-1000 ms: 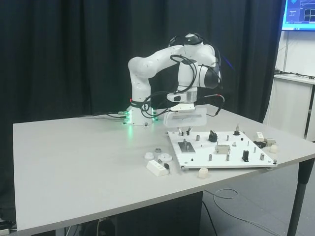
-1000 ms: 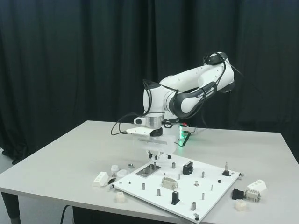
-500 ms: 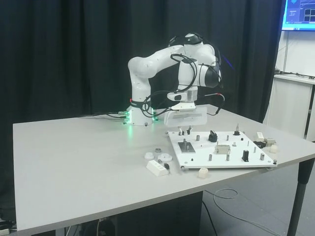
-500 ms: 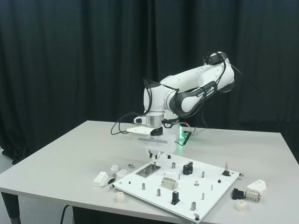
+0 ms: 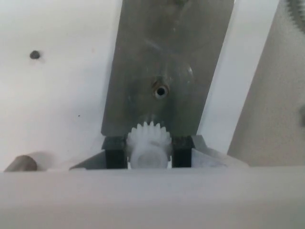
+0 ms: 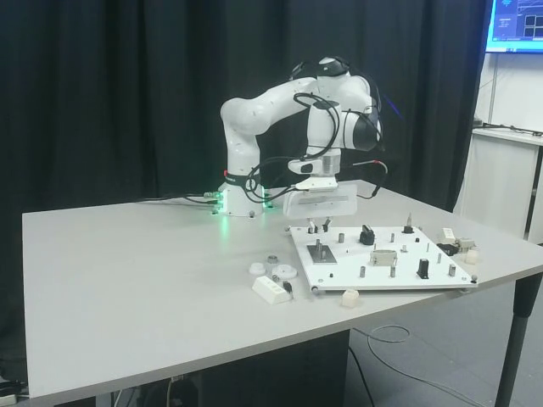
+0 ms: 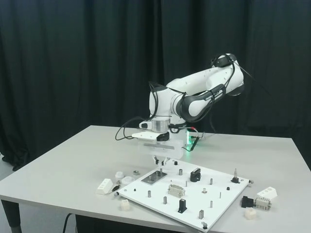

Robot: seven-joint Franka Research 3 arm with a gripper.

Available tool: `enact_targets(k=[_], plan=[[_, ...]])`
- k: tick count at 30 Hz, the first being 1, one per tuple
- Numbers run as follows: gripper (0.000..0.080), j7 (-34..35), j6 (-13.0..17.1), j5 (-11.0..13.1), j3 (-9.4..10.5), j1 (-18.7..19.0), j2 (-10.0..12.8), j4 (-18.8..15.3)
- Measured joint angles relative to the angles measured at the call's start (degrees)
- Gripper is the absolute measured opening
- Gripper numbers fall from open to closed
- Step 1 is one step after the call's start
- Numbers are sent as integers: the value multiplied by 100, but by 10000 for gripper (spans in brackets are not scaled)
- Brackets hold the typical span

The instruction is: Place small gear.

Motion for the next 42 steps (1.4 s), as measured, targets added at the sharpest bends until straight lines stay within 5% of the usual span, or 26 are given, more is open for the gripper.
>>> enact_targets(k=[20, 42], plan=[[198, -1060, 417, -117, 128, -394, -2, -159], [197, -2104, 208, 356, 359, -1150, -26, -122]])
